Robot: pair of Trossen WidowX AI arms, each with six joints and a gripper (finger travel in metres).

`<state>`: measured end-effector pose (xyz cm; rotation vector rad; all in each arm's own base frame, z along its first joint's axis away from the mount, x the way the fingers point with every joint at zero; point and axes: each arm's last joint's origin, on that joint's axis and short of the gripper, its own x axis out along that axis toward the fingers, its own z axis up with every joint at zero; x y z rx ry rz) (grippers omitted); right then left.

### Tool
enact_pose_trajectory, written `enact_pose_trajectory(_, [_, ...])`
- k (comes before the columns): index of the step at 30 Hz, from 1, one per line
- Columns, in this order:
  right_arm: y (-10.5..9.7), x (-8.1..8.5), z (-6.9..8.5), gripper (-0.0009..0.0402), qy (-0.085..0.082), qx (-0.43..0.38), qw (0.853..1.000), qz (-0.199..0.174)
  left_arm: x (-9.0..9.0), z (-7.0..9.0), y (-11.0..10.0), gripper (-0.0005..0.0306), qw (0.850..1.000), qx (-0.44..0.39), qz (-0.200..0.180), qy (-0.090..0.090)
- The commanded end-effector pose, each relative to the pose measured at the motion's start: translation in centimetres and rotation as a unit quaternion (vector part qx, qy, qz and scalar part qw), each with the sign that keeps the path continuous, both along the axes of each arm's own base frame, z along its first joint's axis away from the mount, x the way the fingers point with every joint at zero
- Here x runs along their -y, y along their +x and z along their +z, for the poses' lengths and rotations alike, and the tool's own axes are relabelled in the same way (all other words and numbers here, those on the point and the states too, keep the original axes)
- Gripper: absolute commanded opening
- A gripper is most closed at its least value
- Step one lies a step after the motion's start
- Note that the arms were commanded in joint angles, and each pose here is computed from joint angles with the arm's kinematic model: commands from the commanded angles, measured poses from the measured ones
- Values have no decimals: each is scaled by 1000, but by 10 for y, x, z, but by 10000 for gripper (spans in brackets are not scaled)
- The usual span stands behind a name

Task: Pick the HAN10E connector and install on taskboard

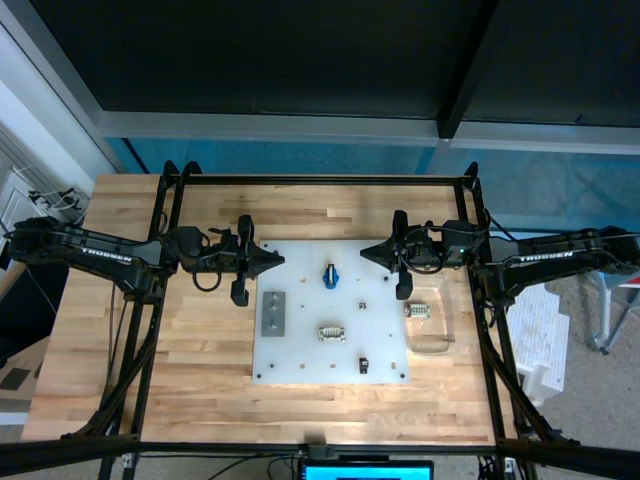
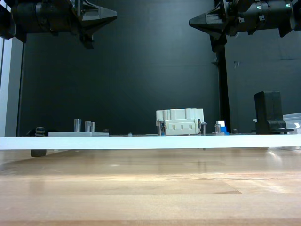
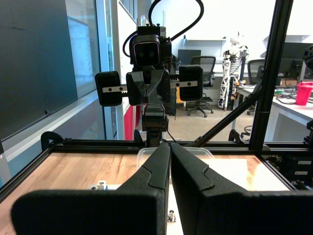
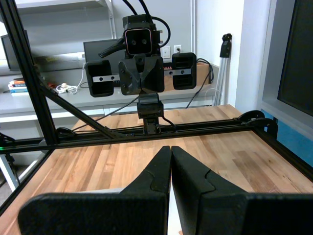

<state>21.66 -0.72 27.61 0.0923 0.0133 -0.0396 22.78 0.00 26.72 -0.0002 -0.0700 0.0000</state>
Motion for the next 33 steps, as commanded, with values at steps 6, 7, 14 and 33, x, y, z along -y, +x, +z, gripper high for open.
enact_pose_trajectory(6, [0,0,1,0,-2,4,1000,0,0,0,0,1,1000,0,0,0])
enact_pose_trajectory(7, [0,0,1,0,-2,4,1000,0,0,0,0,1,1000,0,0,0])
enact_pose_trajectory(14, [0,0,1,0,-2,4,1000,0,0,0,0,1,1000,0,0,0])
enact_pose_trajectory(33, [-6,-2,15,0,6,-285,959,8,0,0,0,1,1000,0,0,0])
